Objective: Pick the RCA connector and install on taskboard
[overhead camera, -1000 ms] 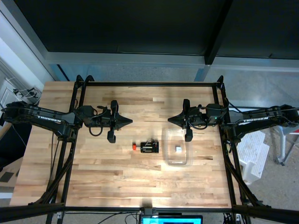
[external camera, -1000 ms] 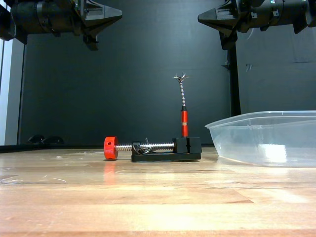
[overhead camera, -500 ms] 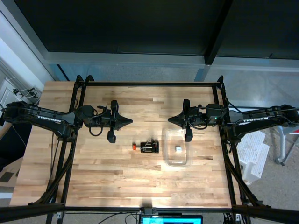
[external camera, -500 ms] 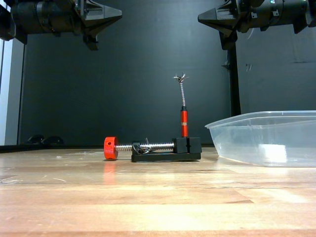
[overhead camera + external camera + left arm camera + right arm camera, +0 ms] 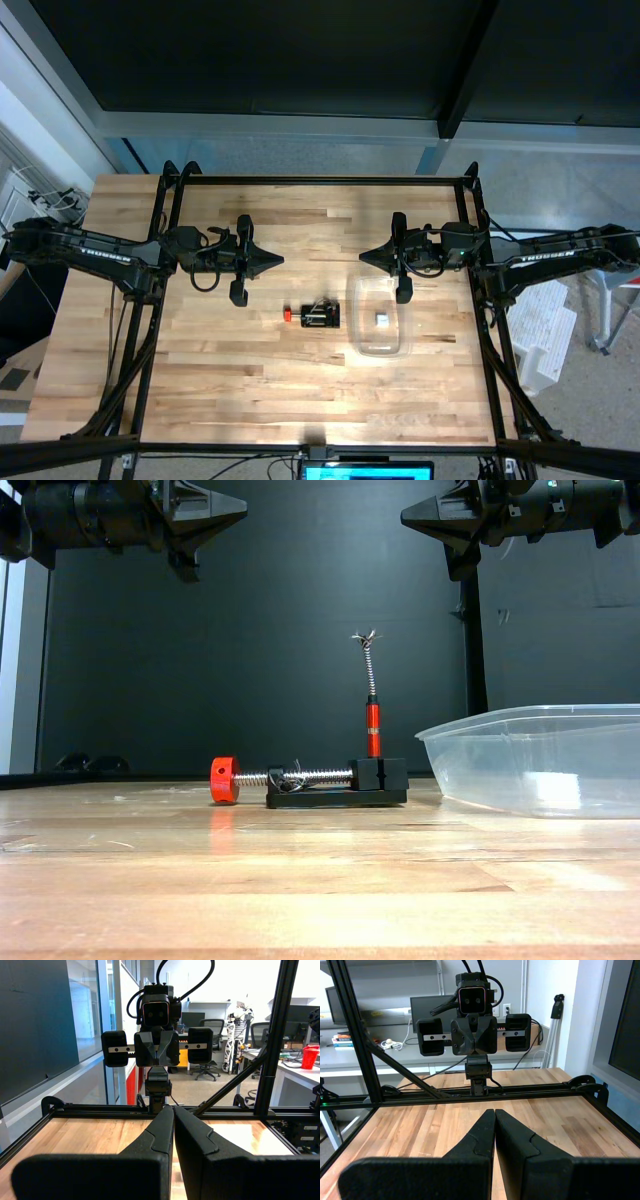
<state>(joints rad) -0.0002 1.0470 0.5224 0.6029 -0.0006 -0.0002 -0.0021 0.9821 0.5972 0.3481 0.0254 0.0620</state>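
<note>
- The light wooden plank table (image 5: 250,370) carries everything.
- The left gripper (image 5: 173,1107) hangs high over the table's left half, pointing inward. Its black fingers are pressed together on nothing.
- The right gripper (image 5: 495,1110), likewise clenched and empty, hangs high opposite it, near the tray's far end.
- The clear rectangular plastic tray (image 5: 470,765) sits just right of the vise.
- The black metal vise (image 5: 380,776) lies between the arms, with its round red knob (image 5: 224,779) to the left.
- The red cylindrical connector (image 5: 372,725) stands upright on the vise, held by neither gripper. Its silver braided cable (image 5: 369,670) rises free.
- The small white block (image 5: 381,319) lies in the tray.
</note>
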